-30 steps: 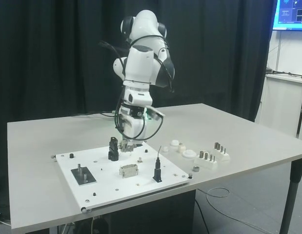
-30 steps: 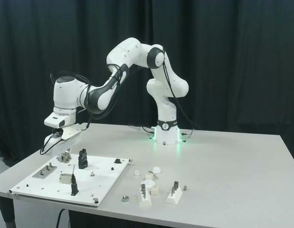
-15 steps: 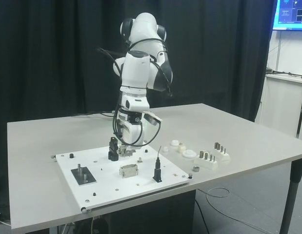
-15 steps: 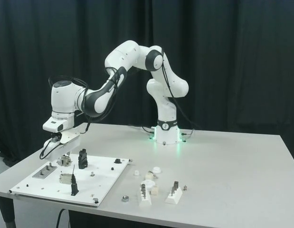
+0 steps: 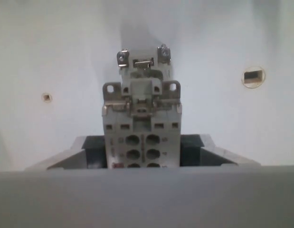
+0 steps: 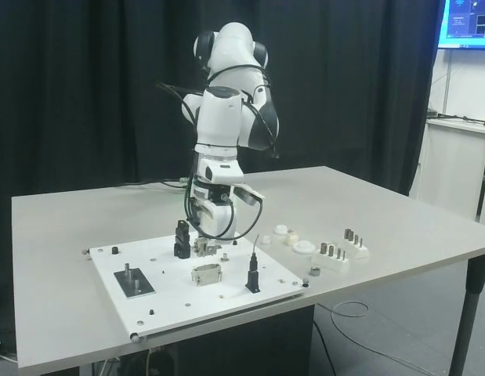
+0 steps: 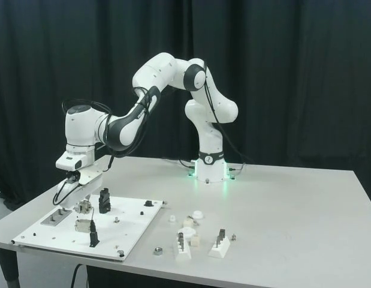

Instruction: Insert waterproof.

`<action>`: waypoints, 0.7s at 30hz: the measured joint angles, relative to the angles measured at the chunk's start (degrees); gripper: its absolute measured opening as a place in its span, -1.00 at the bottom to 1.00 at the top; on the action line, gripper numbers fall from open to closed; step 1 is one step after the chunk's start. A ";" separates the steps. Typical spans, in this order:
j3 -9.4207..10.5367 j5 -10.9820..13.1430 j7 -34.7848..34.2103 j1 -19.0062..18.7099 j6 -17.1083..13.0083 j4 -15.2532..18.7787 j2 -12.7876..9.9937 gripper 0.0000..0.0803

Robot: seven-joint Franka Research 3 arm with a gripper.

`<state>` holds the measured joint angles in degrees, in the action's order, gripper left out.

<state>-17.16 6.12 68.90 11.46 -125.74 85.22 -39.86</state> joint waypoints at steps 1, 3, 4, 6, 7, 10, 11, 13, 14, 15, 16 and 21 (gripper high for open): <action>0.00 0.03 0.00 0.00 -0.03 0.00 -0.03 -0.22; 0.00 0.09 0.00 0.00 -0.07 0.00 -0.10 -0.22; 0.00 0.12 0.00 0.00 -0.09 0.00 -0.13 -0.22; 0.00 0.17 0.00 0.00 -0.14 0.00 -0.18 -0.22; 0.00 0.18 0.00 0.00 -0.19 0.00 -0.20 -0.22; 0.00 0.19 0.22 0.00 -0.38 0.00 -0.28 -0.22; 0.00 0.19 0.37 0.00 -0.47 0.00 -0.31 -0.22; 0.00 0.20 0.71 0.00 -0.72 0.00 -0.38 -0.22; 0.00 0.21 0.85 0.00 -0.82 0.00 -0.42 -0.22; 0.00 0.21 0.97 0.00 -0.92 0.00 -0.47 -0.22; 0.00 0.21 1.04 0.00 -1.00 0.00 -0.50 -0.22; 0.00 0.22 1.35 0.00 -1.59 0.00 -0.73 -0.22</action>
